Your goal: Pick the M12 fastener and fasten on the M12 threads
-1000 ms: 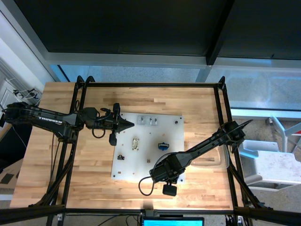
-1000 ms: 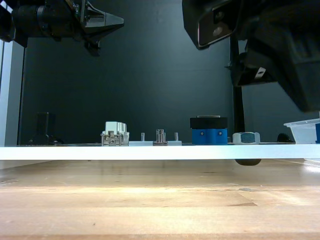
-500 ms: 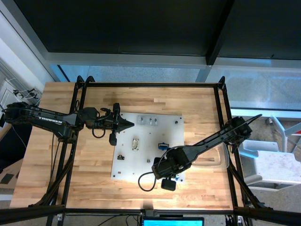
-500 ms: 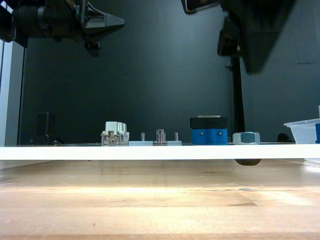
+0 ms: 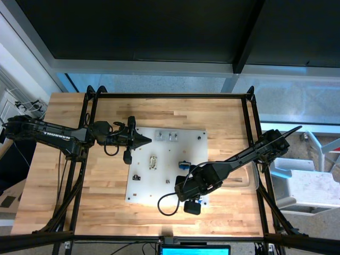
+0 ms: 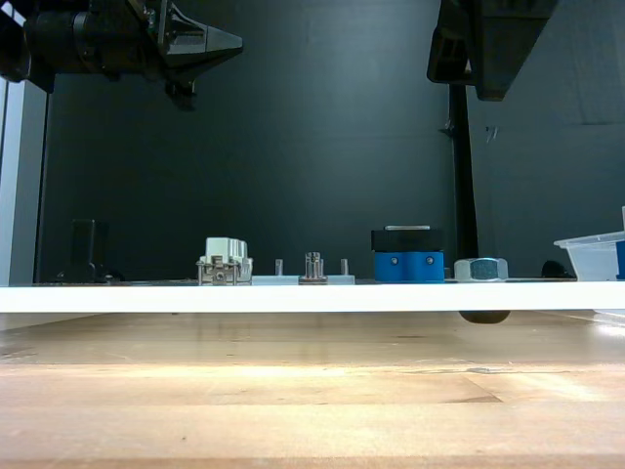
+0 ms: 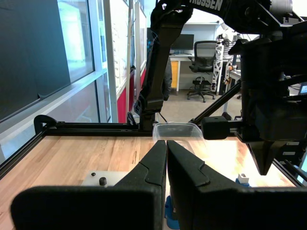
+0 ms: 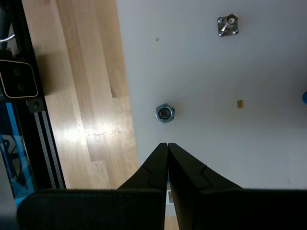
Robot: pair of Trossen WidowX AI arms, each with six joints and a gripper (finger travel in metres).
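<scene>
The small silver M12 fastener (image 8: 165, 113) sits flat on the white board (image 8: 216, 72) near its edge. In the low view the nut (image 6: 480, 269) rests right down on the board, on its stud, so the M12 threads' ribs are hidden. My right gripper (image 8: 167, 144) is shut with nothing in it and hangs well above the nut (image 6: 491, 90). In the high view the right gripper (image 5: 180, 189) covers that spot. My left gripper (image 5: 147, 139) is shut and empty, held high over the board's far left edge (image 6: 234, 41).
A blue connector (image 6: 407, 256) stands just left of the nut. A white connector (image 6: 225, 265) and a silver post (image 6: 313, 267) are mid-board. The clear tray (image 5: 248, 180) lies right of the board. The table's metal frame rail (image 8: 29, 143) runs along the near side.
My right gripper has risen away from the board and drifted slightly farther back, leaving the nut where it was. The left arm has not moved.
</scene>
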